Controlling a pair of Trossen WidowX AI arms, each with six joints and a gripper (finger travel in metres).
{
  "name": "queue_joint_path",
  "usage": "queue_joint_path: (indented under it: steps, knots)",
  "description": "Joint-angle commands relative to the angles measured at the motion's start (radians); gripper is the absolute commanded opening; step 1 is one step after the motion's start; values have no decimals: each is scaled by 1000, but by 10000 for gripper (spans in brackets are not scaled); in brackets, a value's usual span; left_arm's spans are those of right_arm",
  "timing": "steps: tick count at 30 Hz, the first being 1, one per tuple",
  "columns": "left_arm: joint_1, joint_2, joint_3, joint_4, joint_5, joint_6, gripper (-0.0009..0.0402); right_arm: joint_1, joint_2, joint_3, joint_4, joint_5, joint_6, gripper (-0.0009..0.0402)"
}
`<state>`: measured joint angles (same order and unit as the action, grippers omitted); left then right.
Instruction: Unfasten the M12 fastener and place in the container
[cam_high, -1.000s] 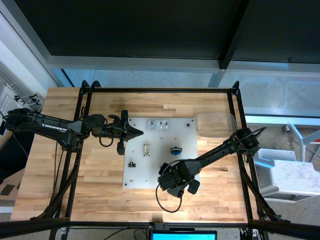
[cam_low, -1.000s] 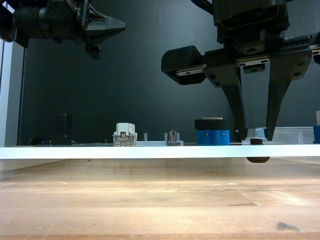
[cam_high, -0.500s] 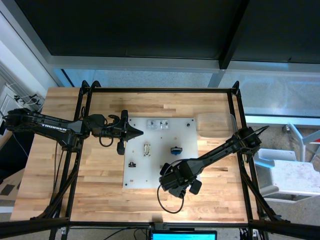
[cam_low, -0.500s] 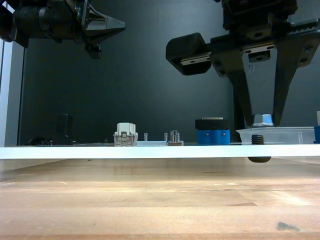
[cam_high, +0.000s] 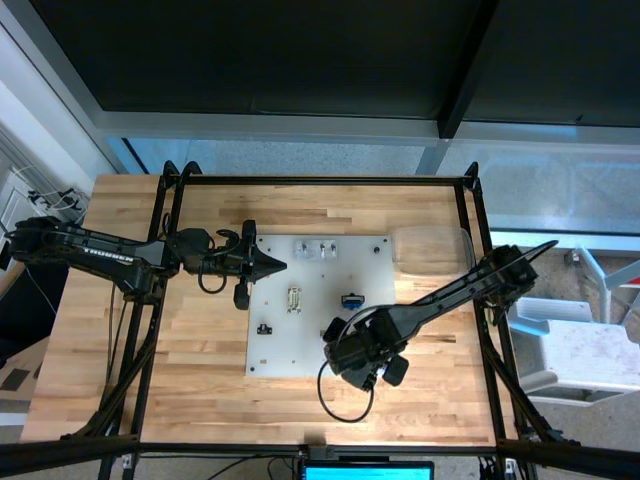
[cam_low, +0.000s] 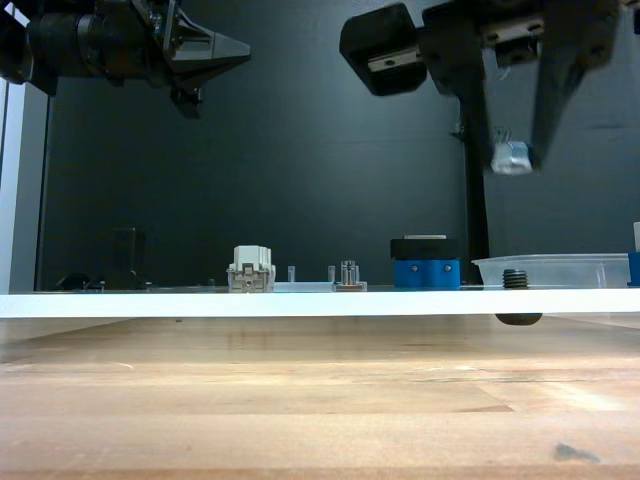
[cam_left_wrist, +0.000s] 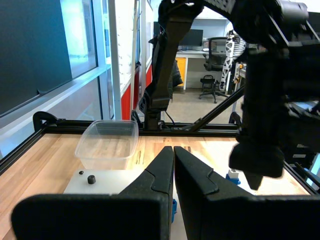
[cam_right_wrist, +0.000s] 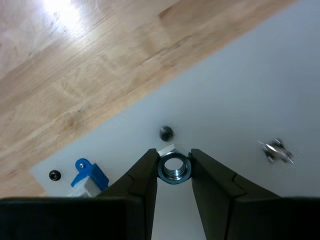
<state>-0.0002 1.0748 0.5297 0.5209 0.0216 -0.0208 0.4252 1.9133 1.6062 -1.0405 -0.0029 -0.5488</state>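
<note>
The right tool (cam_low: 512, 155) hangs high over the near right part of the white board (cam_high: 300, 345), at about 5 o'clock from the board's middle in the high view. Its two fingers are drawn narrow onto the small silver nut (cam_right_wrist: 174, 168), which sits pinched between their tips, its threaded hole open to the wrist camera. In the low view the nut hangs in the air, well above the short black stud (cam_low: 514, 279), whose ribs stand bare. In the right wrist view the stud is a dark dot on the board just beyond the nut.

The clear tub (cam_high: 430, 250) sits on the bench (cam_high: 170, 340) just beside the board's far right corner, at about 1 o'clock from the board's middle and well apart from the nut.

The left tool (cam_high: 275, 266) hovers over the board's left edge, at about 10 o'clock from its middle, high above the bench in the low view. Its fingers are pressed together tip to tip and grip nothing.

A blue block (cam_low: 425, 272) with a black cap stands on the board at 9 o'clock from the stud in the low view.
</note>
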Motion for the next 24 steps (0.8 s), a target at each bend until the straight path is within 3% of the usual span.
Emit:
queue_joint_path:
  steps: [1,5,24]
  knots:
    - [0,0,0,0,0,0,0,-31,-37,-12,-4,2,132,25]
    - [0,0,0,0,0,0,0,-81,-77,-33,-38,2,228,25]
    - [0,0,0,0,0,0,0,-376,-289,-276,-72,2,227,25]
